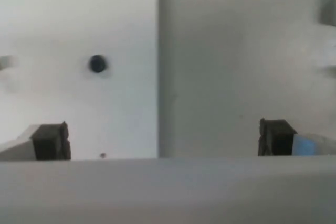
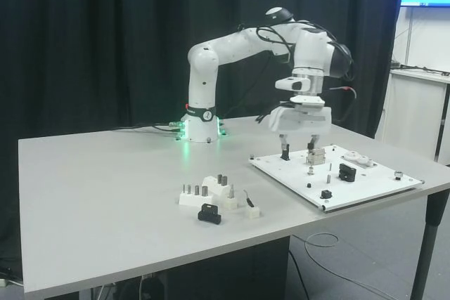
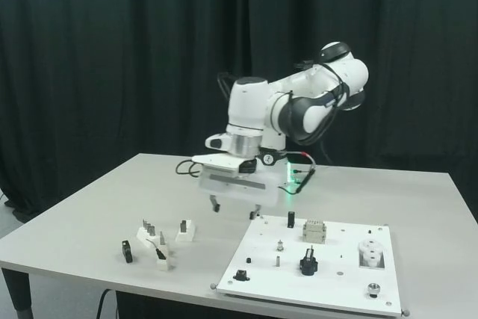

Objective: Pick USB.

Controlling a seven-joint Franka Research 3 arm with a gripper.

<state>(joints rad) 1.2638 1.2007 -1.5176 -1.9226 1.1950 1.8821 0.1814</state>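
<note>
Wrist view: two black fingertips (image 1: 51,141) of the gripper (image 1: 163,140) stand wide apart and released, with nothing between them. Below them the straight edge of a smooth white board (image 1: 79,24) meets the matt grey table (image 1: 236,51). The board shows one round black hole (image 1: 97,64).

First room view: one white arm (image 2: 232,40) holds the gripper (image 2: 297,149) just above the flat, rectangular board (image 2: 365,191), at the corner nearest the arm's base. Beside the board, a cluster of white blocks (image 2: 204,191) carrying grey pegs stands on the table (image 2: 91,187), with one black piece (image 2: 209,212) in front of it.

Second room view: the gripper (image 3: 234,209) hangs over the board's (image 3: 336,285) edge, fingers apart. There are three white blocks (image 3: 184,231) and one black piece (image 3: 127,250). One black upright plug (image 3: 290,220) stands on the board near the gripper. Which piece is the USB cannot be told; the gripper holds none.
</note>
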